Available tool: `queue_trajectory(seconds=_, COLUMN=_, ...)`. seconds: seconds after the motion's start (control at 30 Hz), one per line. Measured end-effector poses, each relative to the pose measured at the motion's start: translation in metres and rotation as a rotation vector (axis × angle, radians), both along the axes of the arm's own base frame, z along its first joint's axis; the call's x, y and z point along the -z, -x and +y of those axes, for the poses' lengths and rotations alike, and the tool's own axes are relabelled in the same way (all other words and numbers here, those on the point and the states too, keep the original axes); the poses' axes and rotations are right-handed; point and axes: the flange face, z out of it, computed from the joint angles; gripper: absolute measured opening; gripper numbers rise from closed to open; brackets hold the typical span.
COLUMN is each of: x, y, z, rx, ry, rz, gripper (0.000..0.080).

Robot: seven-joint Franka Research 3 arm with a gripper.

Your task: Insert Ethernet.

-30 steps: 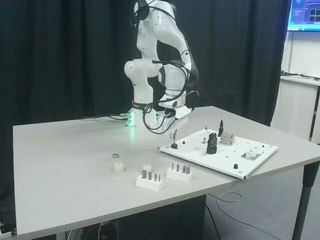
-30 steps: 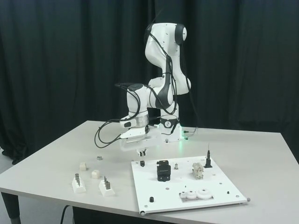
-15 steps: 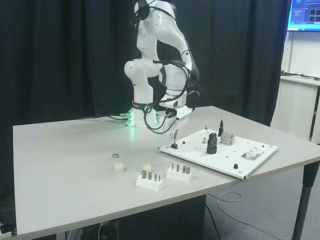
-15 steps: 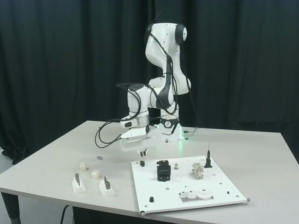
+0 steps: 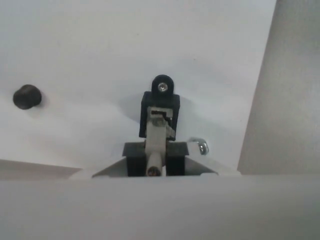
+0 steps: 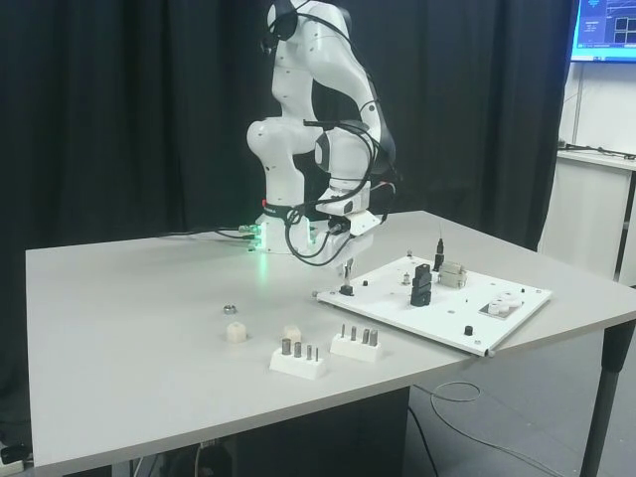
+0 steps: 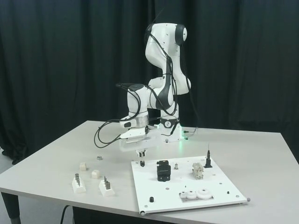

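Arm [image 6: 308,109] bent low over the near-left corner of the white board [image 6: 437,303], which lies on the grey surface [image 6: 129,328]. Green light at the arm base [image 6: 260,238].

Fingers [image 5: 155,159]: closed on the Ethernet plug [image 5: 156,135], gripped between the two black fingertips [image 5: 133,157]; the plug body stands out past them, with its cut cable end facing the wrist camera.

Plug tip sits at the mouth of the black Ethernet socket [image 5: 160,112], touching or just entering it; depth of entry cannot be told. The socket is fixed to the board by a screw tab on its far side. In the second room view the socket [image 7: 142,163] is at the board's corner nearest the arm, directly under the fingers [image 7: 140,154].

Elsewhere on the board: a black knob [image 5: 26,96] near the socket, and a black block [image 7: 163,170] at about 3 o'clock from the socket in the second room view.

Off the board, on the surface at about 9 o'clock from it in that view: two white peg holders [image 7: 78,184].
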Motion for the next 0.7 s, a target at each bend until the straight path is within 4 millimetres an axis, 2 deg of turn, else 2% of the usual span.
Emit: queue_trajectory(seconds=0.7, x=0.0014, y=-0.0002, z=0.0000, rx=-0.032, ry=0.001, rz=-0.003, gripper=0.0075)
